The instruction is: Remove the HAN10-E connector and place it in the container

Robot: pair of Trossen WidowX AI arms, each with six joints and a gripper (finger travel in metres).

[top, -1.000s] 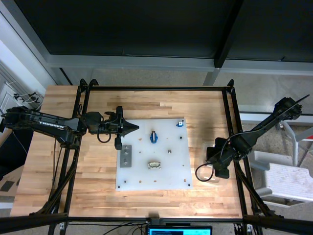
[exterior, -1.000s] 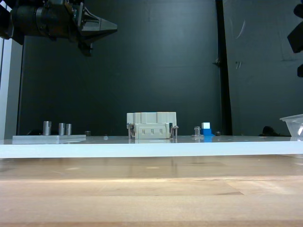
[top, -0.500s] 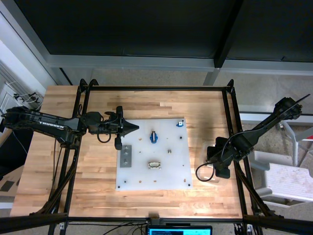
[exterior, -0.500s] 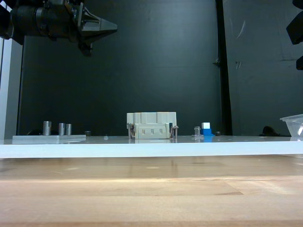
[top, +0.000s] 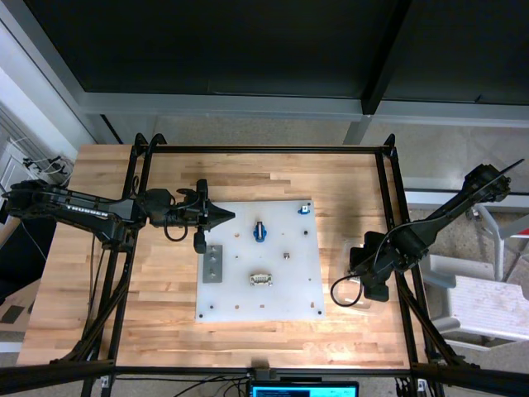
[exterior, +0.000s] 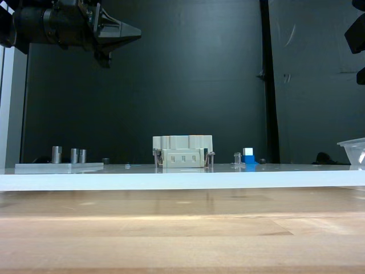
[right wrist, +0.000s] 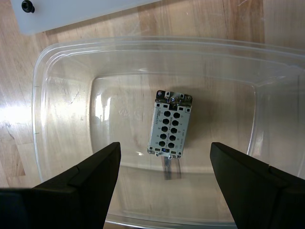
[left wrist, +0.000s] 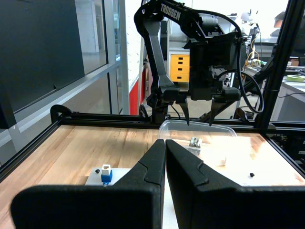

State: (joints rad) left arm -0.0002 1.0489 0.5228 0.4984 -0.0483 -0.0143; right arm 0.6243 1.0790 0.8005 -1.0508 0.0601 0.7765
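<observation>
The HAN10-E connector (right wrist: 170, 125), a beige-grey block with two rows of pin dots, lies flat on the floor of the container (right wrist: 62, 62), a clear tub at the table's right side (top: 347, 294). My right gripper (right wrist: 164, 148) hangs open straight above it, holding nothing and not touching the connector. The left wrist view looks across at that gripper (left wrist: 199, 114) and the connector (left wrist: 194, 142) in the tub (left wrist: 176, 125). My left gripper (top: 230, 217) is shut and empty, held high over the white board's far left corner (exterior: 137, 31).
The white board (top: 289, 310) carries a beige housing base (top: 261, 281) near its front, a grey plate with pegs (top: 214, 265), a blue knob part (top: 259, 231) and a small blue-white block (top: 305, 209). Black frame rails (top: 388, 190) border the table.
The right gripper rose slightly above the container. The left arm and the parts on the board have not moved.
</observation>
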